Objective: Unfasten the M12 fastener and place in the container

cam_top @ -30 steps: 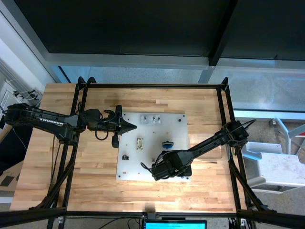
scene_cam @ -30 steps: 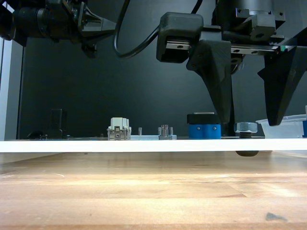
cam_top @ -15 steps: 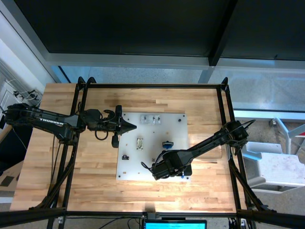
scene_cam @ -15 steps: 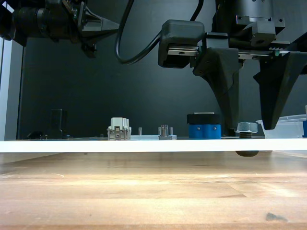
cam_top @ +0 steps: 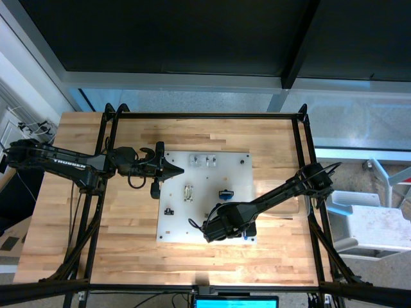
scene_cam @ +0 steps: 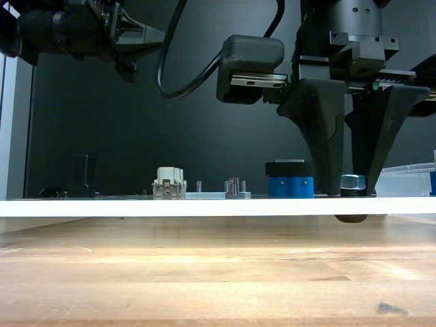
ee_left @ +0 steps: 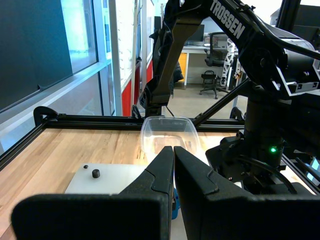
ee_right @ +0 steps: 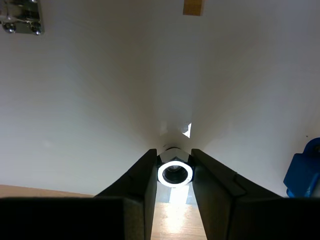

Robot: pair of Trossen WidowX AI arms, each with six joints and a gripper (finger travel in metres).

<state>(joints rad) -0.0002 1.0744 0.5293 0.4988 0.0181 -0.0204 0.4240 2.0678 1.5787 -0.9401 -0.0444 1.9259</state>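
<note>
The right gripper (ee_right: 173, 152) pinches the small silver hexagonal nut (scene_cam: 352, 182) on its black stud (scene_cam: 351, 193) at the white board's (cam_top: 180, 228) near right edge, while the left gripper (ee_left: 173, 150), fingers together and empty, hangs over its left edge.

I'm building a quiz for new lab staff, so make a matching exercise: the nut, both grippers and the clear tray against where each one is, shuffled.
1. M12 nut
2. right gripper
3. left gripper
4. clear tray

A. raised over the board's left edge, fingers together, empty
B. on the table, right of the board
C. on its stud
D. down at the board's near right, fingers closed on the nut

Pairs: 1-C, 2-D, 3-A, 4-B
</note>
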